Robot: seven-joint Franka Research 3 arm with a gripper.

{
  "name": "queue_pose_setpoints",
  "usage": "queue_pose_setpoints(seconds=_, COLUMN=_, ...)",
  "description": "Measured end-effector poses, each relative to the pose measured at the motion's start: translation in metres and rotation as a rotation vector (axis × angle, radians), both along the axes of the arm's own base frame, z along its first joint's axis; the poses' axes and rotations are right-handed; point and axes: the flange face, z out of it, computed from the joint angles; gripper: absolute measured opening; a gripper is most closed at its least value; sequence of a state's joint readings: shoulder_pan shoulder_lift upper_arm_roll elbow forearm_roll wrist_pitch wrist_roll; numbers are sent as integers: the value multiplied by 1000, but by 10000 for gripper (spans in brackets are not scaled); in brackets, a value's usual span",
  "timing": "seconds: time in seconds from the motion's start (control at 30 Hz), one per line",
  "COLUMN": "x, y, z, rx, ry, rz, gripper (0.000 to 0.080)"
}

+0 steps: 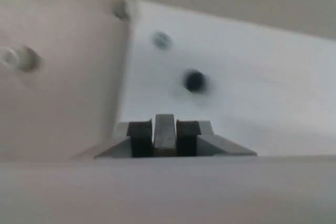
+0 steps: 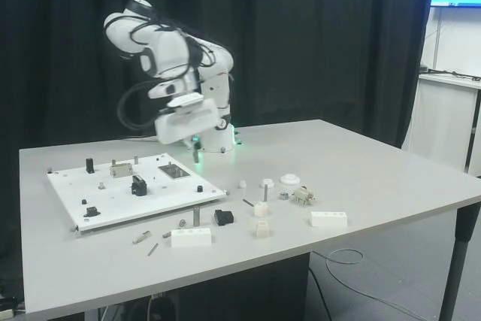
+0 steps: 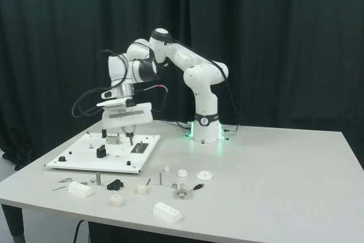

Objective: Place square peg 4.

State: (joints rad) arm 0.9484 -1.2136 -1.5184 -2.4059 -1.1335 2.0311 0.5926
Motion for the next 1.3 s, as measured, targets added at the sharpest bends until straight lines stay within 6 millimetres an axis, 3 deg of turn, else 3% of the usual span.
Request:
queue_pose_setpoints(seconds=0.83, x=73, y=203, z=9, rx=-9, ry=28, rz=-4, gripper=92)
queue_pose_setpoints(seconds=1.03, x=88, y=249, z=0, rx=-28, ry=26, rz=-11, gripper=92)
queue_pose_setpoints(seconds=1.3, x=111, y=292, z=-24, rx=-69, ry=39, rz=-22, gripper=92)
